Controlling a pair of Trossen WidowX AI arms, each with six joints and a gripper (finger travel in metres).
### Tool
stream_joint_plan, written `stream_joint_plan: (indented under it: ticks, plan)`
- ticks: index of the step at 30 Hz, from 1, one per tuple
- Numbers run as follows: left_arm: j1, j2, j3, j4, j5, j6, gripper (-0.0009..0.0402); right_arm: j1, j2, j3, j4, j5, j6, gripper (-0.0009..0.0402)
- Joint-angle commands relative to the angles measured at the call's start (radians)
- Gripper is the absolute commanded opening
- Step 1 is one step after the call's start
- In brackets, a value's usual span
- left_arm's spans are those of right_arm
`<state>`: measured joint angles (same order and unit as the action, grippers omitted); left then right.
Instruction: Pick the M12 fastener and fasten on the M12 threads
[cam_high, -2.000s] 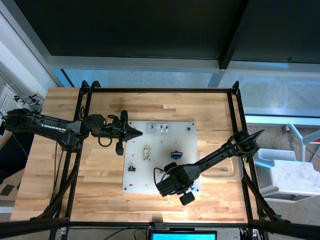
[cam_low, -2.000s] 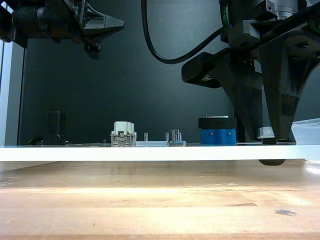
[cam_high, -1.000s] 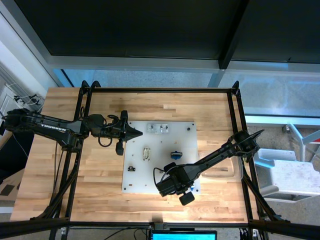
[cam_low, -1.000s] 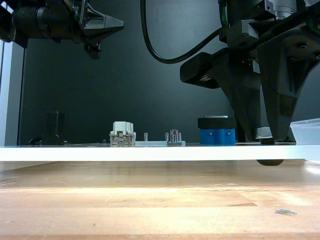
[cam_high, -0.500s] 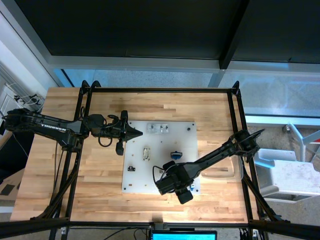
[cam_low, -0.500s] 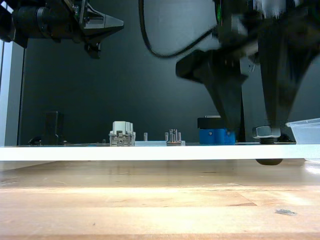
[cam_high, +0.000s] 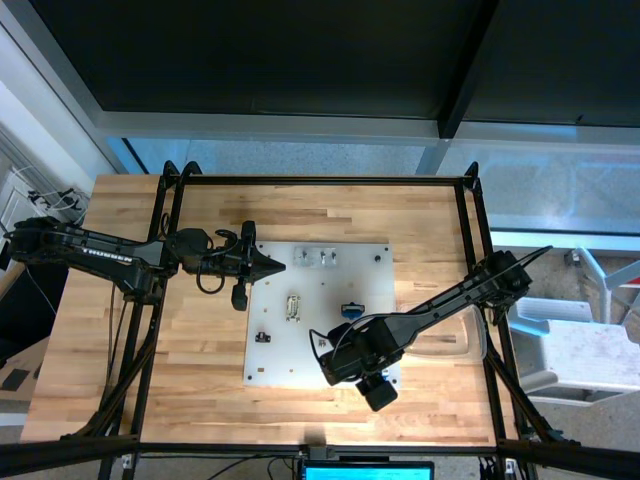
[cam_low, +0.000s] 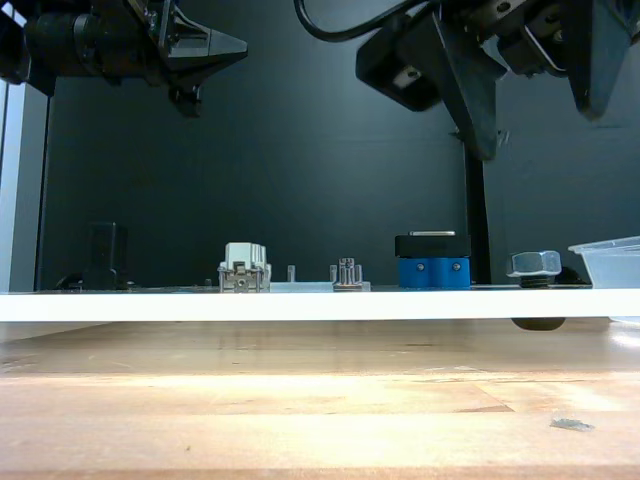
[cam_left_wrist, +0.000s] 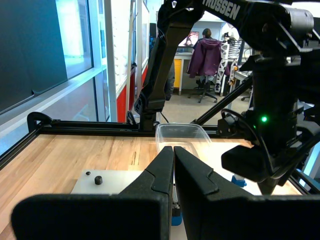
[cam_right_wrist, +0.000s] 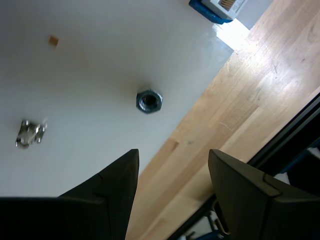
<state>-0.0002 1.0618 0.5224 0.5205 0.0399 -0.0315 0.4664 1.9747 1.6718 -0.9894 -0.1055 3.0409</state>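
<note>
Low view tells us most: the nut (cam_low: 534, 266) sits low on the white board (cam_low: 300, 303) close to its near right edge, with only a dark sliver under it. We judge from this that it is on its stud and run most of the way down. The clear tray (cam_low: 606, 262) shows just to its right there, yet the right wrist view puts the nut (cam_right_wrist: 149, 100) on bare white board, not in any tray. From above we cannot check this, since the right arm covers the spot.

The right gripper (cam_low: 543, 130) hangs well above the nut, its fingers spread wide and touching nothing. We read that stance as a grip let go: the nut stands by itself on the threads. The wide span leaves room either to come down for another turn or to pull away. In the wrist view the nut lies beyond the two fingertips, not between them, so a fresh grip would call for a descent first.

The left gripper (cam_high: 272, 265) is parked high over the far left part of the board, its fingers (cam_left_wrist: 160, 170) pressed together on nothing, well apart from the nut. We take it that it is kept there to leave the right arm free room. The blue piece (cam_low: 435, 272) stands to the left of the nut, clear of it.
</note>
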Motion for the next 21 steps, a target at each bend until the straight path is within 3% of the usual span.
stream_joint_plan:
  ticks: [1, 4, 9, 16, 21]
  plan:
    - [0.000, 0.000, 0.000, 0.001, 0.000, 0.000, 0.0000, 0.001, -0.004, 0.003, -0.014, -0.002, -0.136, 0.0192]
    - [0.000, 0.000, 0.000, 0.000, 0.000, 0.000, 0.0000, 0.001, -0.002, 0.002, -0.045, 0.001, -0.315, 0.0192]
    - [0.000, 0.000, 0.000, 0.000, 0.000, 0.000, 0.0000, 0.000, -0.002, 0.002, -0.106, 0.053, -0.737, 0.0192]
    - [0.000, 0.000, 0.000, 0.001, 0.000, 0.000, 0.0000, 0.005, -0.002, -0.008, -0.128, 0.057, -1.022, 0.0192]
    - [0.000, 0.000, 0.000, 0.001, 0.000, 0.000, 0.0000, 0.005, -0.002, -0.021, -0.156, 0.078, -1.328, 0.0192]
